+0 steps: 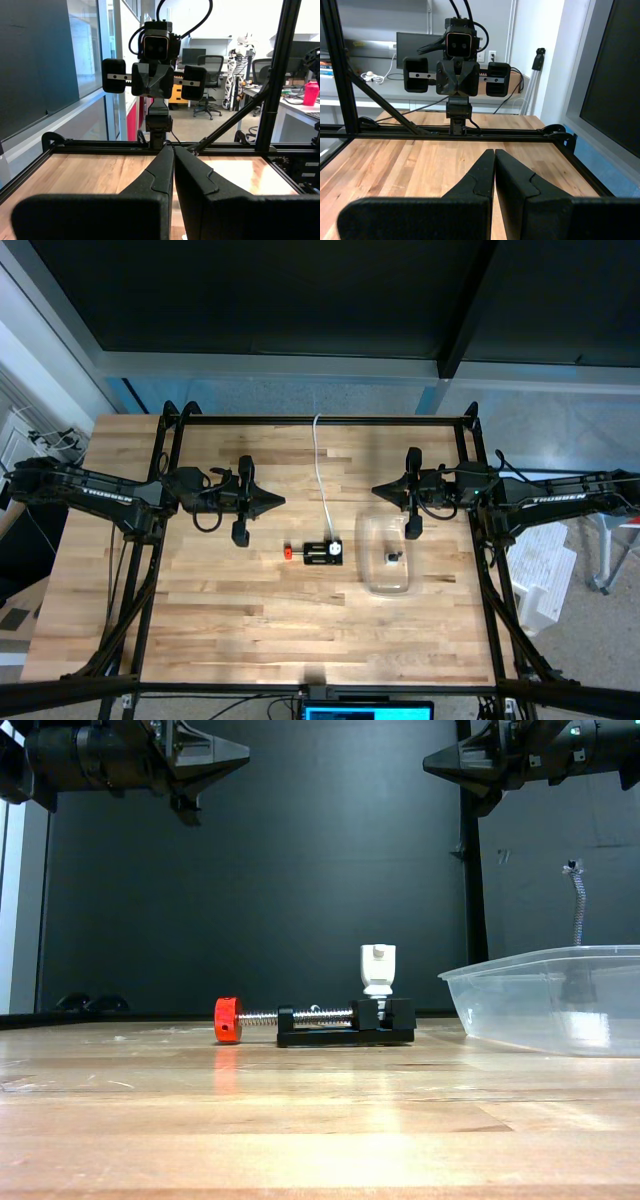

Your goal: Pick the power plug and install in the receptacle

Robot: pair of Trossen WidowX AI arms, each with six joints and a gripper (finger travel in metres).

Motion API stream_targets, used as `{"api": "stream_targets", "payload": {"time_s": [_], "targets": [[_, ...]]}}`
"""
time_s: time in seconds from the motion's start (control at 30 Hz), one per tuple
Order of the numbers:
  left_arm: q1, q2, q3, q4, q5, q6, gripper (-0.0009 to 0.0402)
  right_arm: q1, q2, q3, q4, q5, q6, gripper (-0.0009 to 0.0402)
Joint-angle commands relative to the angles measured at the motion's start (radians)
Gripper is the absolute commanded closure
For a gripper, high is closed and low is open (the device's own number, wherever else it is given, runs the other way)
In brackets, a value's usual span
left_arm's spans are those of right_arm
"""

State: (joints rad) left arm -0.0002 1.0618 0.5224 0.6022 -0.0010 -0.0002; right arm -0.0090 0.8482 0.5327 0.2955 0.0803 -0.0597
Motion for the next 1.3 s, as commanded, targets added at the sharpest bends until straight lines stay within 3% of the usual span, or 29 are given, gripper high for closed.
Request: {"api": "stream_targets", "payload": {"time_s": [0.03,0.1,0.13,0.2,0.23,0.4,0.67,0.87,1.03,1.3], "targets": [[0.0,0.0,0.0,0.0,0.0,0.0,0.0393,0.0,0.0,0.0,-0.005,-0.003,-0.001,0.0393],[0.0,0.0,0.0,0.0,0.0,0.0,0.0393,0.001,0.0,0.0,-0.01,-0.007,0.0,0.0393],[0.0,0.0,0.0,0.0,0.0,0.0,0.0393,0.0,0.0,0.0,-0.016,-0.025,-0.001,0.0393],[0.0,0.0,0.0,0.0,0.0,0.0,0.0393,0.0,0.0,0.0,-0.034,-0.107,-0.012,0.0393],[0.0,0.0,0.0,0.0,0.0,0.0,0.0393,0.001,0.0,0.002,-0.044,-0.127,-0.016,0.0393],[0.0,0.0,0.0,0.0,0.0,0.0,0.0393,0.003,0.0,0.05,-0.218,-0.106,-0.004,0.0393],[0.0,0.0,0.0,0.0,0.0,0.0,0.0393,0.034,-0.008,0.182,-0.631,-0.104,0.051,0.0393],[0.0,0.0,0.0,0.0,0.0,0.0,0.0393,0.093,-0.008,0.276,-0.913,-0.054,0.127,0.0393],[0.0,0.0,0.0,0.0,0.0,0.0,0.0393,0.188,-0.006,0.331,-1.095,0.06,0.221,0.0393],[0.0,0.0,0.0,0.0,0.0,0.0,0.0393,0.359,0.019,0.349,-1.242,0.114,0.428,0.0393]]}}
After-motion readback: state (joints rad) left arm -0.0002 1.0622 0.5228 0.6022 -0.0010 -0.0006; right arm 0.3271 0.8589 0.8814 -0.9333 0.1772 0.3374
